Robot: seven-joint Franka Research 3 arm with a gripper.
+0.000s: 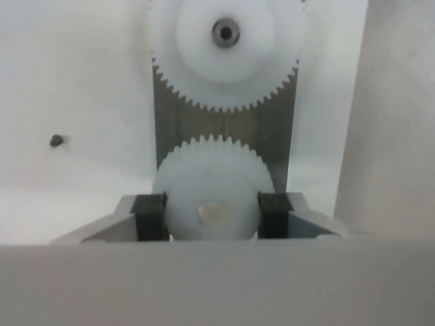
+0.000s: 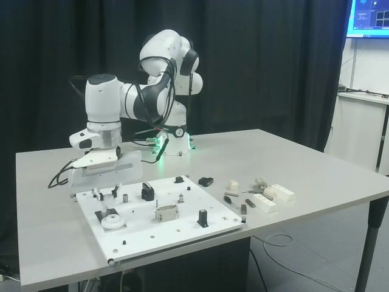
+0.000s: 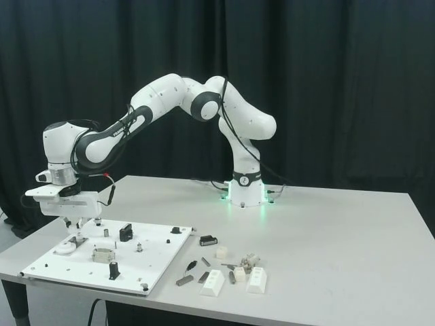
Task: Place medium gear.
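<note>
One medium gear sits clamped between our gripper's two black fingers, held flat above the grey plate beside the large gear, we judge so its teeth can mesh on lowering onto the white board.

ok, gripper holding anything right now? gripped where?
Yes: the gripper holds the smaller white toothed plastic gear, its black fingers clamping opposite sides of the hub.
</note>
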